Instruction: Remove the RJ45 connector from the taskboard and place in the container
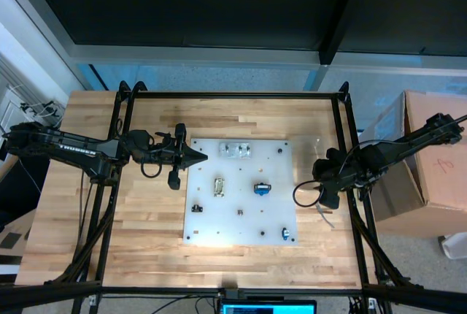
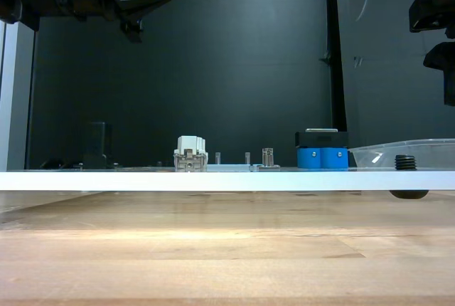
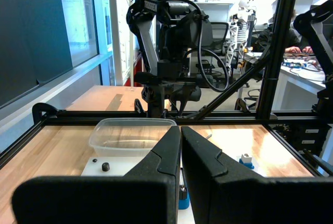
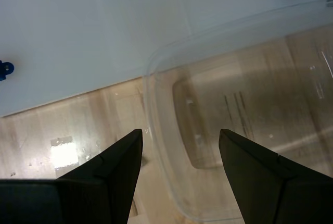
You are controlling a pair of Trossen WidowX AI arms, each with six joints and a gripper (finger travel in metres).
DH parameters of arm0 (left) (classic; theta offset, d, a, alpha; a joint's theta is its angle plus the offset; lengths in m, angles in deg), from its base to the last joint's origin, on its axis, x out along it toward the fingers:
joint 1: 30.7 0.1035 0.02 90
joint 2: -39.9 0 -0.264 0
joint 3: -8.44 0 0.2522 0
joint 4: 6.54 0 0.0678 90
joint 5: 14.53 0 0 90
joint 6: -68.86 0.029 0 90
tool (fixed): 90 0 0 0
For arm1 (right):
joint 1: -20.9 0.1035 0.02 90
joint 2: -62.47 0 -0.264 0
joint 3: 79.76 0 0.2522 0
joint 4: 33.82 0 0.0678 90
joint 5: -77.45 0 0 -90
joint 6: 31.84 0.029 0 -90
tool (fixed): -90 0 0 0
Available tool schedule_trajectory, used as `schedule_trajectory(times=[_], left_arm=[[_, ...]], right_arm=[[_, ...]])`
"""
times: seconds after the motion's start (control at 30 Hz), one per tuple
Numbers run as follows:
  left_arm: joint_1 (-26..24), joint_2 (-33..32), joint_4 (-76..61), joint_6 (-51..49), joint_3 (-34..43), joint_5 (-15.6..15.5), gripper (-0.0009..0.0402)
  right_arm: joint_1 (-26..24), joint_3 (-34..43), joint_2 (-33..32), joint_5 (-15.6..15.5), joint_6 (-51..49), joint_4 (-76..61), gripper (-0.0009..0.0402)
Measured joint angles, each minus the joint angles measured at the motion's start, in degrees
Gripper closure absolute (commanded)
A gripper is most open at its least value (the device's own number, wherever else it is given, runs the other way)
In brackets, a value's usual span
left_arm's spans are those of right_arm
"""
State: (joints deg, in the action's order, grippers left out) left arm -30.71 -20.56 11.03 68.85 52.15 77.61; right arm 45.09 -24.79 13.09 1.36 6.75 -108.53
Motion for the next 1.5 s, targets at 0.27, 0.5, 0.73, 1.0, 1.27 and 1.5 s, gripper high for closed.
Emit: schedule_trajectory(times=[0.27, 0.5, 0.73, 1.0, 1.27, 1.5], left_arm=[[0.0, 0.0, 0.0, 0.0, 0.0, 0.0, 0.0393], [0.0, 0.0, 0.0, 0.0, 0.0, 0.0, 0.0393], [0.0, 0.0, 0.0, 0.0, 0.0, 0.0, 0.0393], [0.0, 0.0, 0.0, 0.0, 0.0, 0.0, 0.0393], [0.0, 0.0, 0.0, 0.0, 0.0, 0.0, 0.0393], [0.0, 0.0, 0.0, 0.0, 0.0, 0.0, 0.0393]], right_arm=[[-0.6, -0.4, 1.5, 0.0, -0.2, -2.2, 0.0189], [-0.6, -0.1, 0.8, 0.0, 0.7, -1.7, 0.0189], [0.7, 2.8, -3.3, -1.3, 4.7, -1.8, 0.0189], [4.3, 6.8, -9.0, -1.8, 16.9, -2.8, 0.0189], [8.7, 7.8, -13.7, -5.4, 30.9, -3.7, 0.0189], [11.9, 7.5, -17.4, -6.5, 38.4, -3.2, 0.0189]])
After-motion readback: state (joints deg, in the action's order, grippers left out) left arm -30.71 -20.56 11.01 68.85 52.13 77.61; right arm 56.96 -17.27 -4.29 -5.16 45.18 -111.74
